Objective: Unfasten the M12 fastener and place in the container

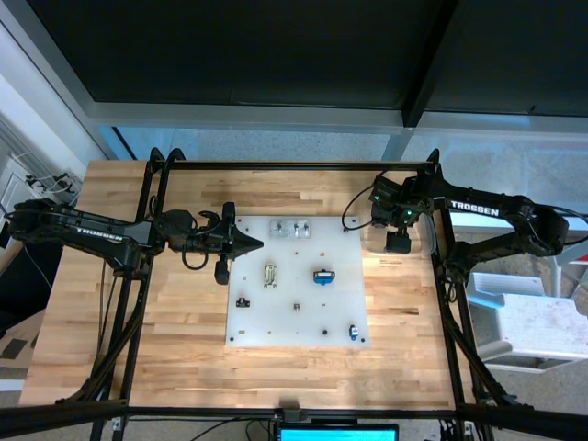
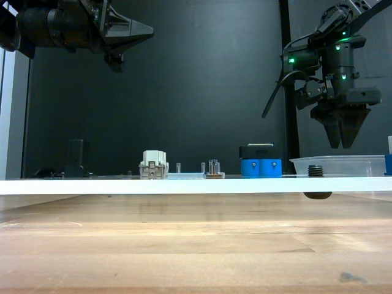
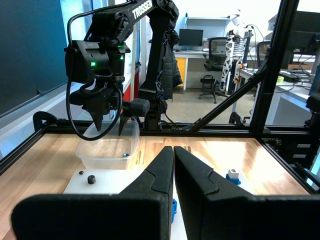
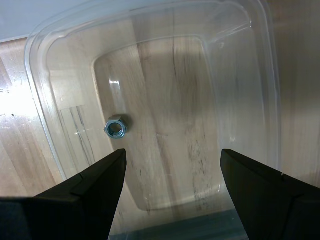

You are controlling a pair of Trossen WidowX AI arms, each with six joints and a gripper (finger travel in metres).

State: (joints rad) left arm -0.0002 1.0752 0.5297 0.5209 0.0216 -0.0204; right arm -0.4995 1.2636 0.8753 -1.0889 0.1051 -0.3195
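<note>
A: Spot the M12 fastener (image 4: 116, 127)?
B: Lying loose inside the container (image 4: 260, 75), under the spread right gripper (image 1: 397, 243), upper right, with the left gripper (image 1: 257, 243) pressed together, centre left.
A: Handling?
B: Likely light, hard, slick; pinch across opposite flats.

From above, my right gripper (image 1: 397, 242), hanging over the container (image 1: 372, 243) just right of the board (image 1: 285, 312), is hiding the M12 fastener (image 4: 115, 127) (my own wrist camera is showing it lying inside). My left gripper (image 3: 173, 148), hovering at the board's left edge, is blocking most of the board from its camera.
</note>
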